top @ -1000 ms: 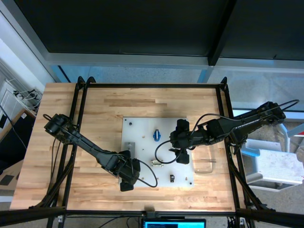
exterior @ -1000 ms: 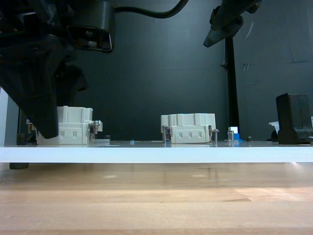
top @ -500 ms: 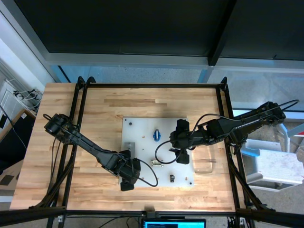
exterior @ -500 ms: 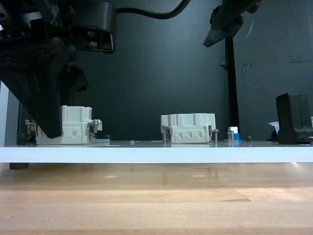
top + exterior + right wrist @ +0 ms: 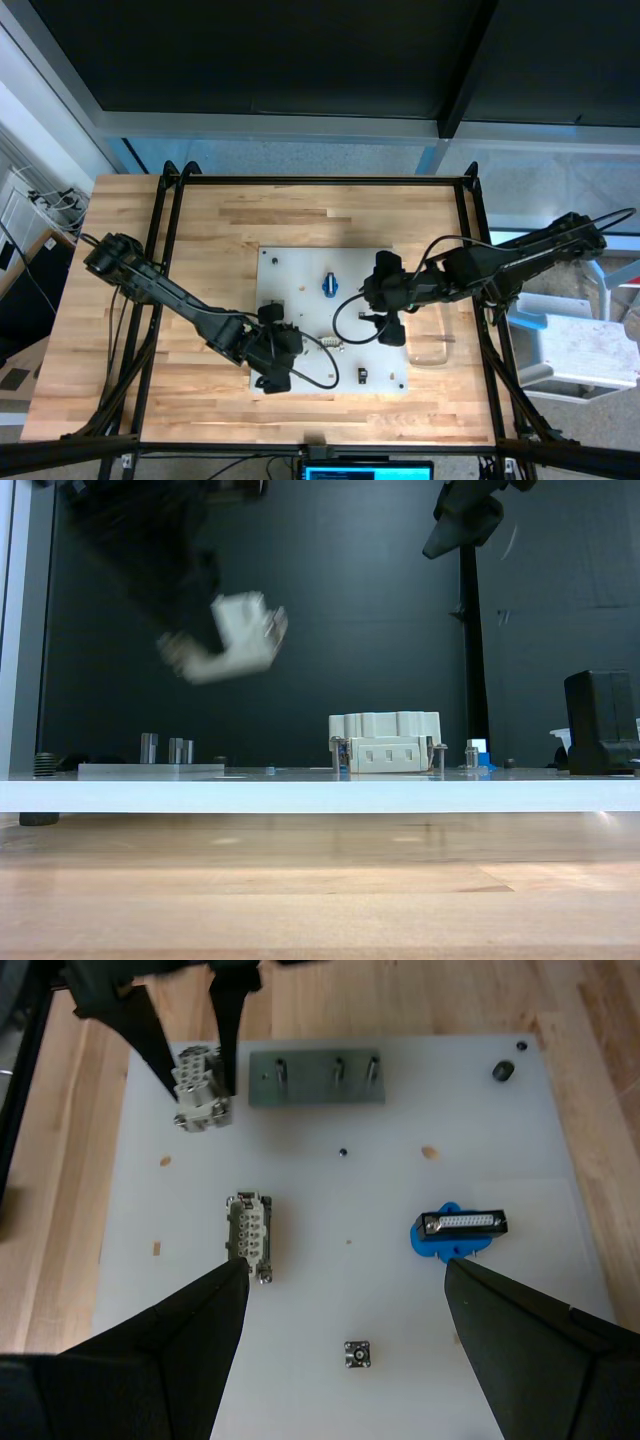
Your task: Pick the HAN10E connector and install in the HAN10E hub
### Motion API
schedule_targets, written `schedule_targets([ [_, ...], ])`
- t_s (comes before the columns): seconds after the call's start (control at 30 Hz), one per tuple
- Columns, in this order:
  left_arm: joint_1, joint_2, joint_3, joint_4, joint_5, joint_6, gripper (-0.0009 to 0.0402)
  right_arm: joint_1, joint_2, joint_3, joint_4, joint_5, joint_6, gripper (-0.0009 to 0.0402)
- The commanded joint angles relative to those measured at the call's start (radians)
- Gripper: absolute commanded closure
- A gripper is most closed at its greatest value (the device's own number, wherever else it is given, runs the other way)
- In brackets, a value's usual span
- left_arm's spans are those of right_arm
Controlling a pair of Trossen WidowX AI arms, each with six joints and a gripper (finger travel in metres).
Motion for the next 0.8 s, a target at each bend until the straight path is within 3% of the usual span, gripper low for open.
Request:
schedule_targets([
  [0.03, 0.016, -0.029, 0.03, 0.002, -0.1, 0.056, 0.0371, -0.002, -0.032, 0.0, 0.009, 0.018, -0.006, 0.0118],
  [0.13, 0.049, -0.052, 0.053, 0.008, -0.136, 0.09, 0.0369, -0.002, -0.063, 0.0, 0.017, 0.072, -0.014, 0.0118],
  [0.23, 0.1, -0.077, 0.055, 0.058, -0.121, 0.097, 0.0366, -0.002, -0.089, 0.0, 0.032, 0.106, -0.018, 0.0118],
  [0.43, 0.2, -0.11, 0.054, 0.178, -0.031, 0.142, 0.0358, -0.002, -0.115, 0.0, 0.06, 0.106, -0.045, 0.0118],
  [0.53, 0.241, -0.114, 0.054, 0.238, 0.035, 0.172, 0.0358, -0.005, -0.126, 0.0, 0.063, 0.111, -0.059, 0.0118],
  [0.63, 0.275, -0.123, 0.053, 0.279, 0.083, 0.187, 0.0359, -0.006, -0.141, -0.002, 0.068, 0.167, -0.072, 0.0118],
  [0.7, 0.294, -0.13, 0.053, 0.295, 0.095, 0.198, 0.0358, -0.006, -0.161, -0.01, 0.078, 0.209, -0.072, 0.0118],
  [0.8, 0.321, -0.133, 0.051, 0.33, 0.122, 0.215, 0.0358, -0.007, -0.217, -0.055, 0.139, 0.235, -0.063, 0.0118],
])
